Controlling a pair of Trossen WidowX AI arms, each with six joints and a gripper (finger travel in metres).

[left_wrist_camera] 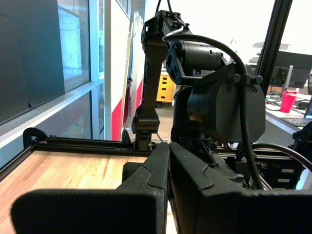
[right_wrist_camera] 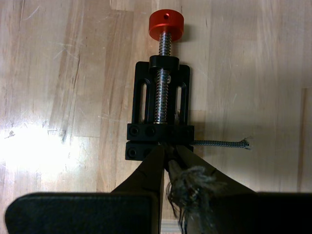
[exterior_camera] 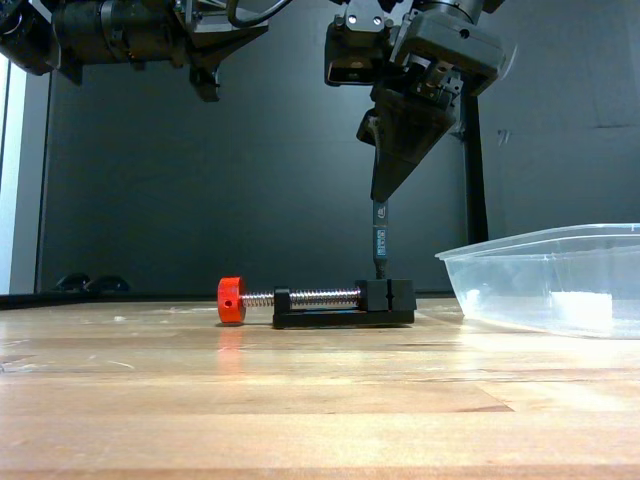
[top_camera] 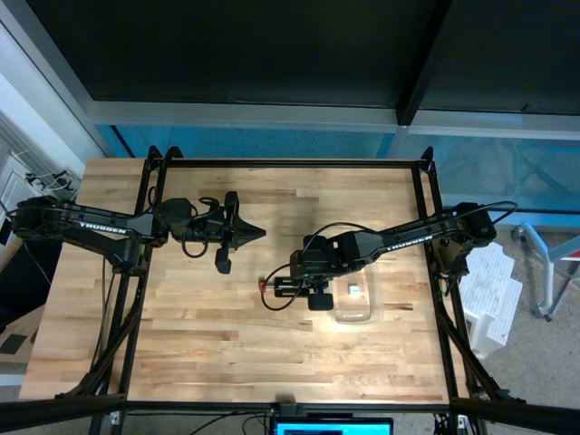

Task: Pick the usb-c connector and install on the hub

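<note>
Tech: Table (exterior_camera: pixel 300 400) surface, nearest in the low view, is pale wood planking with visible grain and light scratches. What rests on it?

Lead: One small black vise (exterior_camera: pixel 345 303) with a rectangular frame, lying flat. A bright threaded metal screw (exterior_camera: pixel 318 297) runs along it and ends in a round red knob (exterior_camera: pixel 231 300). Near it, toward the right arm's side, stands a clear plastic tub (exterior_camera: pixel 520 285). It is thin-walled with rounded corners and has a small white block (exterior_camera: pixel 583 305) inside.

Tech: Location of the connector (exterior_camera: pixel 380 240)?

Lead: Held upright in the right gripper (exterior_camera: pixel 380 195). The body is slim, dark and flat-sided. The tapered black fingers are clamped on its upper end. Its lower end points down and meets the top of the vise's clamp blocks. Whether it is seated in anything there, I cannot tell. In the right wrist view, a frayed grey braided sleeve (right_wrist_camera: pixel 192 183) bunches between the fingers.

Tech: Anything else at the vise?

Lead: A grey braided cord (right_wrist_camera: pixel 222 143) with a frayed end lies on the wood, leading out sideways from the clamp blocks.

Tech: Left gripper (top_camera: pixel 222 263)?

Lead: Raised above the table toward the left side, well apart from the vise. Its flat black fingers are pressed together with nothing between them.
</note>
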